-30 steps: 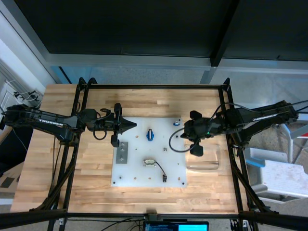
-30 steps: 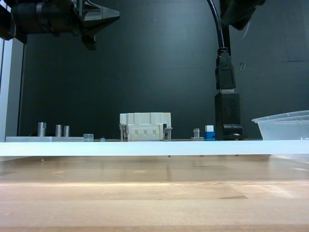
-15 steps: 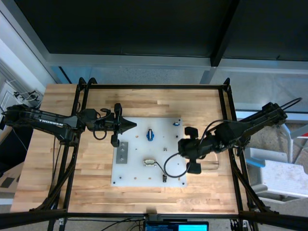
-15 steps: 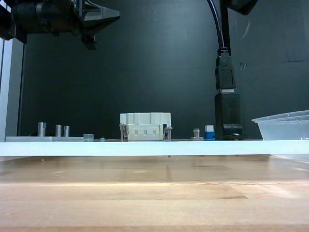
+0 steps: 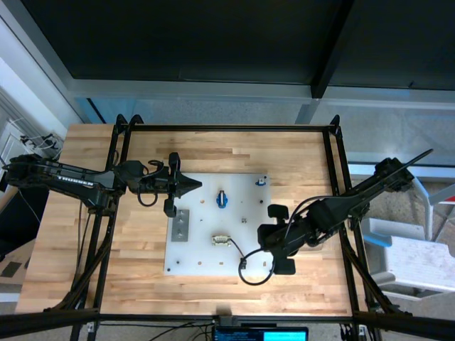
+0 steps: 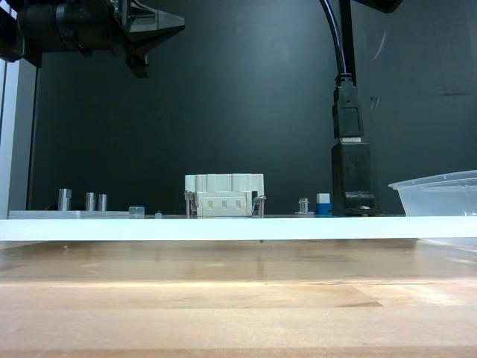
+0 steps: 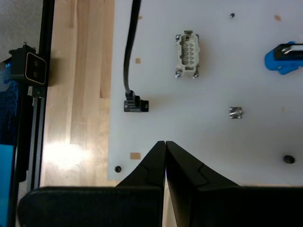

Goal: Remove the USB connector from the USB hub and place in the container

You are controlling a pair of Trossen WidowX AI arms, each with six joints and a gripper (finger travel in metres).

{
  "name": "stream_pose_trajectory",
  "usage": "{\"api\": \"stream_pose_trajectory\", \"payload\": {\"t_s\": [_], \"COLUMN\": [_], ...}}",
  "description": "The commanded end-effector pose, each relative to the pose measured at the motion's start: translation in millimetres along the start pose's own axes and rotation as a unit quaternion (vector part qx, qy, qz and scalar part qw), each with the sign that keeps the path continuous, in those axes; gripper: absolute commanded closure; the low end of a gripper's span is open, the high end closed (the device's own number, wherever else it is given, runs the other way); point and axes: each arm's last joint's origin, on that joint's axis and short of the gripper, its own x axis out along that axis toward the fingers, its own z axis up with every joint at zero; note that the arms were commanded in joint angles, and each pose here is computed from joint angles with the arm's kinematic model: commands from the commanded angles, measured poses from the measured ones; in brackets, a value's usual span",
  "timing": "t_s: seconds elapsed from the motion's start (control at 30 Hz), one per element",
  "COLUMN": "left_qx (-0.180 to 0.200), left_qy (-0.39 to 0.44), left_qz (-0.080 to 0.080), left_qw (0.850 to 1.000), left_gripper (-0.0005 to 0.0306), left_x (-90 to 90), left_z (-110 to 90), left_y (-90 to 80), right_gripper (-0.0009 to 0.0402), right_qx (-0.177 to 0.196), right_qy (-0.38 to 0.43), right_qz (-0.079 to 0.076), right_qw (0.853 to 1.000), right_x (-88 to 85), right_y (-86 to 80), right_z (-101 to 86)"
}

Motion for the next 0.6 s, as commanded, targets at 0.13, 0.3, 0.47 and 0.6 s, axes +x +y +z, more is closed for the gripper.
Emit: {"api": "stream_pose_trajectory", "payload": {"t_s": [0.13, 0.3, 0.47, 0.6], "left_qx": [0.0, 0.0, 0.0, 0.0], "left_qy": [0.0, 0.0, 0.0, 0.0], "left_qz": [0.0, 0.0, 0.0, 0.0], "left_qw": [1.0, 1.0, 1.0, 1.0], "left_gripper": [0.03, 0.03, 0.03, 0.03], "left_x": [0.1, 0.1, 0.1, 0.1], "left_z": [0.0, 0.0, 0.0, 0.0], "left_y": [0.0, 0.0, 0.0, 0.0], "right_gripper": [0.0393, 0.0389, 0.0345, 0.0287], "right_qx": [0.004, 0.006, 0.016, 0.027], "right_qy": [0.012, 0.015, 0.021, 0.025], "right_qz": [-0.002, -0.006, -0.009, -0.017], "right_qw": [1.0, 1.0, 1.0, 0.999], "right_x": [13.8, 24.1, 33.1, 40.6], "right_y": [13.9, 24.9, 30.5, 33.0], "right_z": [7.3, 14.1, 16.8, 16.3]}}
